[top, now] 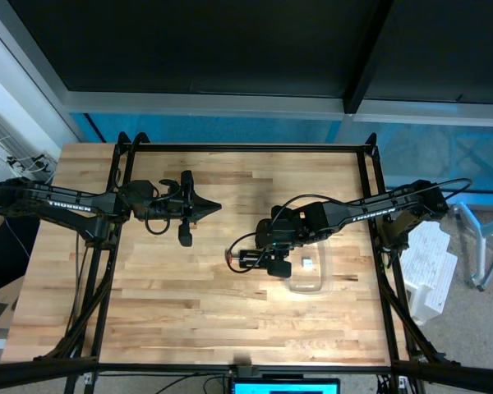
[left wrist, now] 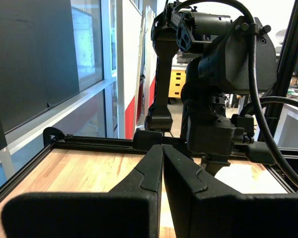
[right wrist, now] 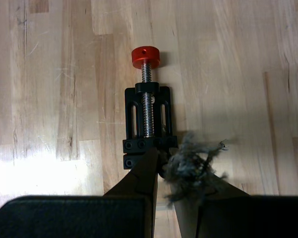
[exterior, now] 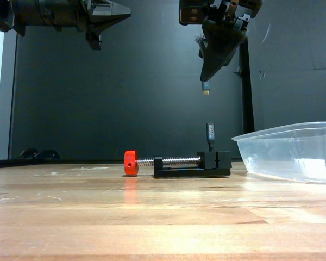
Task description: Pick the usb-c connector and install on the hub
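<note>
The hub (exterior: 191, 163) lies on the wooden table, a black block with an orange-red knob (exterior: 130, 162) at its left end and a thin grey pin (exterior: 210, 133) standing on its right end. The usb-c connector (exterior: 206, 87) hangs straight above that pin, well clear of it, with my right gripper (exterior: 211, 73) shut on it and pointing down. From above, the right gripper (top: 273, 251) covers the right part of the hub (top: 251, 259). In the right wrist view the hub (right wrist: 148, 124) lies just beyond the fingertips (right wrist: 150, 163), where a fuzzy grey shape (right wrist: 193, 168) shows. My left gripper (top: 216, 208) hovers shut, high at the table's left.
A clear plastic tray (top: 319, 279) stands just right of the hub and holds a small white-grey square piece (top: 307, 263). A black frame (top: 246, 148) runs around the table. The left gripper (left wrist: 162, 147) faces the right arm (left wrist: 218, 74).
</note>
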